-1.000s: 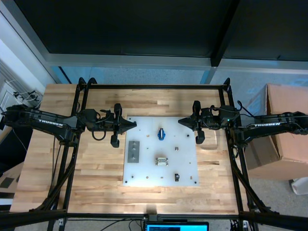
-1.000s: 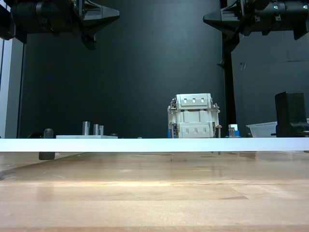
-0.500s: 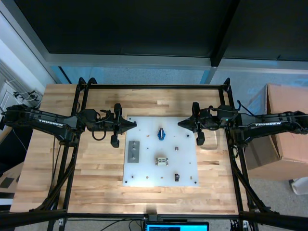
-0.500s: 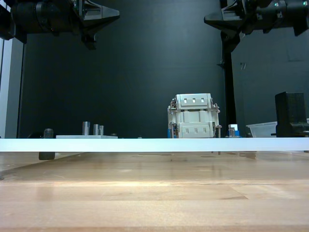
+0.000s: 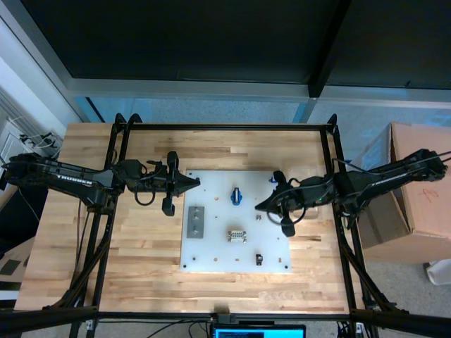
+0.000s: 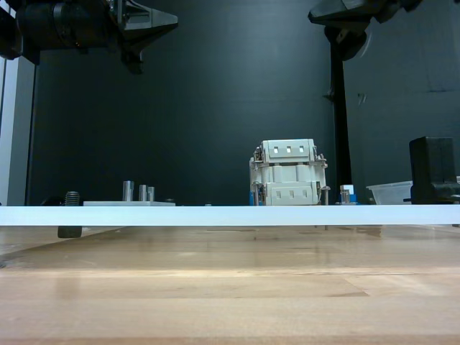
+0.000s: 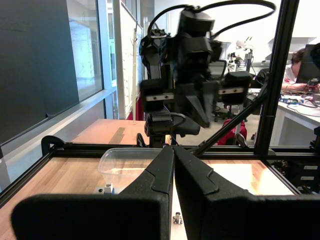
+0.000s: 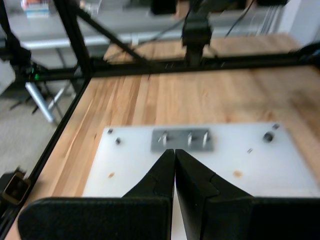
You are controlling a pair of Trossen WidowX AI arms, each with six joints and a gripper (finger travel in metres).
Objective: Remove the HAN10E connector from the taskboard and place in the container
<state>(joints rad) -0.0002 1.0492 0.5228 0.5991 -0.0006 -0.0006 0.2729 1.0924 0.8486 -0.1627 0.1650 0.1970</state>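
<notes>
In the high view you are seeing the left gripper point(image 5: 193, 182) hanging over the far left edge of the white rectangular task board point(image 5: 211, 257), fingers pressed together on nothing. The right gripper point(image 5: 259, 205) is reaching in over the board's right half, near the blue knob point(image 5: 236, 196), its fingers also pressed together and empty. The grey HAN10E connector point(image 5: 237, 236) is sitting in its seat near the board's middle, apart from both grippers. A grey metal block point(image 5: 195, 221) is lying to its left, and a brown cardboard box point(image 5: 416, 190) is standing off the wooden table point(image 5: 84, 246) at the right.

In the low view you are looking at the connector point(image 6: 287, 172) standing upright on the board point(image 6: 215, 215), with nothing touching it. Both grippers, left point(image 6: 171, 25) and right point(image 6: 315, 13), are hanging well above it. A black block point(image 6: 433, 171) and the clear plastic container point(image 6: 392, 192) are showing at the right.

In the left wrist view the left gripper point(image 7: 173, 149) is pointing across at the right arm, finger edges meeting, with the container point(image 7: 125, 157) lying beyond them.

In the right wrist view the right gripper point(image 8: 174, 152) is hovering over the board point(image 8: 235, 160), fingers closed against each other, with the metal block point(image 8: 182, 140) beyond them.
</notes>
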